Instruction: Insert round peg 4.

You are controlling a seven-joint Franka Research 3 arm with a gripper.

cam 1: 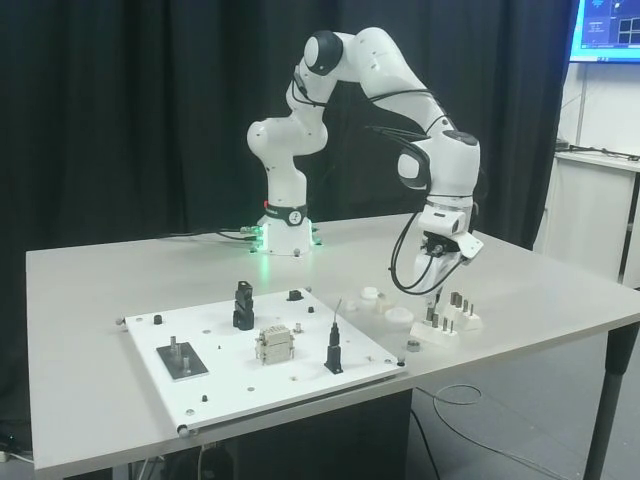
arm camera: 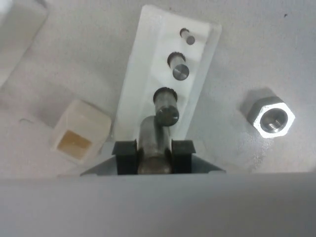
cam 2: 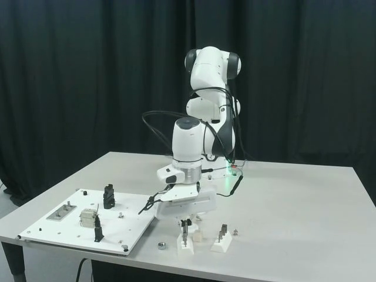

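Note:
In the wrist view my gripper (arm camera: pixel 154 151) is shut on a grey round peg (arm camera: pixel 149 136), held between two black pads (arm camera: pixel 125 153). The peg hangs over the near end of a white peg holder (arm camera: pixel 143 74). In that holder a row of three other grey round pegs (arm camera: pixel 167 107) stands upright. Whether the held peg's tip still sits in the holder is hidden. From the first room view the gripper (cam 1: pixel 437 292) is low over the holder (cam 1: pixel 447 328), at the table's right side. The second room view puts the gripper (cam 2: pixel 185 223) just above the holder (cam 2: pixel 185 244).
A grey hex nut (arm camera: pixel 270 118) lies on the table beside the holder, with a small white hollow cube (arm camera: pixel 79 131) on its other side. A second white holder (cam 2: pixel 222 243) stands close by. The white assembly board (cam 1: pixel 300 372) with several fixtures lies to the left.

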